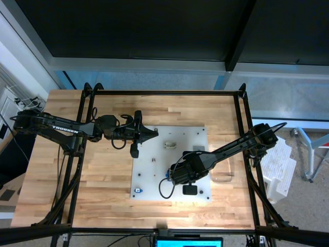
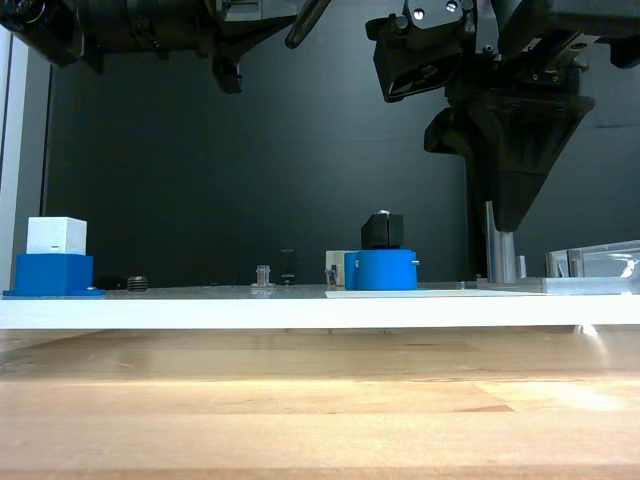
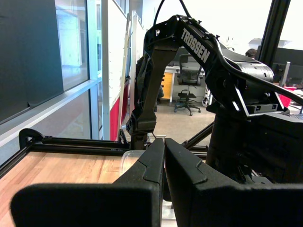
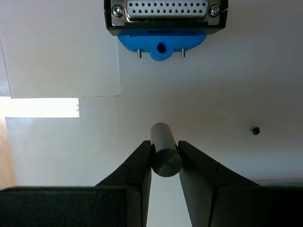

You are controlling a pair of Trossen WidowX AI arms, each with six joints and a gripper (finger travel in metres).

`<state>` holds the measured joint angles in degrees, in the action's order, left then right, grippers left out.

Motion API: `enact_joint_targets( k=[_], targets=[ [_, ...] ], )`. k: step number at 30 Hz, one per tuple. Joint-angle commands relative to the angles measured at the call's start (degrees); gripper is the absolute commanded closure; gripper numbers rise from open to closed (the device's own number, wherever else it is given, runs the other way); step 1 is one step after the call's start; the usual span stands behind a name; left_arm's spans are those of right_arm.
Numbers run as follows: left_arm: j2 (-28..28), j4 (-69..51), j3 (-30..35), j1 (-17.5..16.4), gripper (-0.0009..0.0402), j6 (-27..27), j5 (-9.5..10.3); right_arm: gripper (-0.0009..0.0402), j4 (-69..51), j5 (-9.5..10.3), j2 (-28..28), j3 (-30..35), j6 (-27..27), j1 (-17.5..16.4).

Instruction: Pick the 16mm cylinder and install on the taskboard

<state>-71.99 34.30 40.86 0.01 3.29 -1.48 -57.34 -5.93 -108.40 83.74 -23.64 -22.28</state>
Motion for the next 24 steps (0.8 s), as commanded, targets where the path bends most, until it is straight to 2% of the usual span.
enact_joint_targets(
  k=[1,24],
  targets=[
    [0.00,0.00,0.00,-0.02,0.0393,0.00,-0.02,0.0382,-0.02,-0.02,0.02,-0.07,0.07,-0.09],
    [0.00,0.00,0.00,-0.02,0.0393,-0.02,0.00,0.0382,5.44,-0.02,0.02,-4.17,0.09,-0.11]
  ],
)
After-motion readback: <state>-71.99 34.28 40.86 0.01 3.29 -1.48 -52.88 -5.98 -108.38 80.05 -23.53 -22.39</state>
